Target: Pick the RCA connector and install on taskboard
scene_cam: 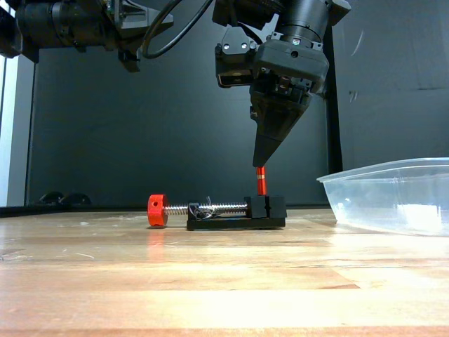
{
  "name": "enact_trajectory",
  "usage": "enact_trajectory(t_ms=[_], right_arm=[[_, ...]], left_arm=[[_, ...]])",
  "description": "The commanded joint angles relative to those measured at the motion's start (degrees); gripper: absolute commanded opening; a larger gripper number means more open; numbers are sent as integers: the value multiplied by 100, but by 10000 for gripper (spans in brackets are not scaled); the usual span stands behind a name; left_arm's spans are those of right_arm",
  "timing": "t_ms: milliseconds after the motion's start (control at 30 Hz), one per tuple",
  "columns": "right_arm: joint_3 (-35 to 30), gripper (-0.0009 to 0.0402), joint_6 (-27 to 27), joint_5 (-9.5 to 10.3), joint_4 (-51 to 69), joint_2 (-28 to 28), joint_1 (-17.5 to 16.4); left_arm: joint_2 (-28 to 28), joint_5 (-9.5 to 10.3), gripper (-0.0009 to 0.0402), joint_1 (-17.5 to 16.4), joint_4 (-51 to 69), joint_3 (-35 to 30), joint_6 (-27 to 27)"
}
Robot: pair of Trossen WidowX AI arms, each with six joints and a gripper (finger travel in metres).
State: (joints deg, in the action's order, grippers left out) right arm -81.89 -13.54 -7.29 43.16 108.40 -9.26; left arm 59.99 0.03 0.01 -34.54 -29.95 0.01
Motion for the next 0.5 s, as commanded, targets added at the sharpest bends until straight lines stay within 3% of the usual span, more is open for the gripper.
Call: enact_trajectory(t_ms=[33,233,500], right_arm=[[2,4,11,-28,9,4,0],[2,19,55,-28,11,2,0],[0,90,52,-24,-22,-72,0]], left_arm=[[2,0,0,0,0,0,-2],[0,0,0,0,0,0,-2],[0,0,0,0,0,0,-2]])
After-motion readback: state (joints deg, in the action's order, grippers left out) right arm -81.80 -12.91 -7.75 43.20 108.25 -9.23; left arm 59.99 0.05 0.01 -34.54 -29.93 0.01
